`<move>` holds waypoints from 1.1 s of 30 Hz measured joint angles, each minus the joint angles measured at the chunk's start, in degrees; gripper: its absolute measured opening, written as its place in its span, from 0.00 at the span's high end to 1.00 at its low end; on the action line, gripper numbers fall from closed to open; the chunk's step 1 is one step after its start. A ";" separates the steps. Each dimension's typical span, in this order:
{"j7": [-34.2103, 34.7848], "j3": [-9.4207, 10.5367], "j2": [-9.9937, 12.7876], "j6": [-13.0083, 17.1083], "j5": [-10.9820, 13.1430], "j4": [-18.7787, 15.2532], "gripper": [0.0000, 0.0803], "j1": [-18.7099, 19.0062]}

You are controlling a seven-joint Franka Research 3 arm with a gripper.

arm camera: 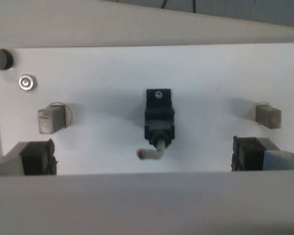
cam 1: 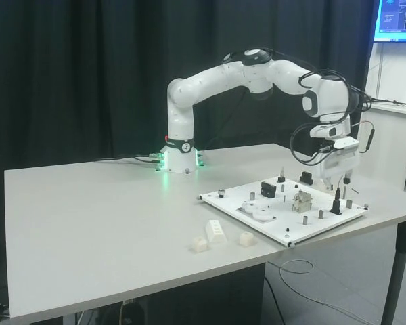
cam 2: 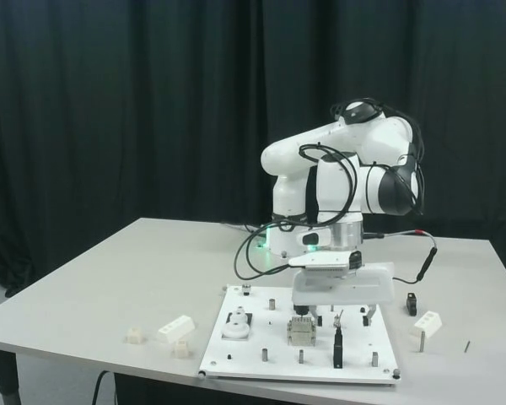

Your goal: Remove USB.

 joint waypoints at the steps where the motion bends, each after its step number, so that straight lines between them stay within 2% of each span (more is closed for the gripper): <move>1: 0.08 0.06 -0.04 0.00 -0.01 0.14 0.00 -0.07; 14: 0.27 0.26 -0.68 0.00 -0.21 1.12 0.00 -0.72; 15: 0.31 0.26 -0.71 0.00 -0.24 1.16 0.12 -0.76; 23: 1.12 0.26 -0.78 0.00 -0.55 1.56 0.12 -1.31; 24: 1.19 0.26 -0.78 0.00 -0.59 1.63 0.55 -1.39; 29: 1.41 0.24 -0.78 -0.05 -0.74 2.16 0.55 -1.86; 30: 1.52 0.24 -0.78 -0.07 -0.81 2.31 0.78 -1.99; 33: 2.02 0.21 -0.76 -0.29 -1.03 2.83 0.78 -2.37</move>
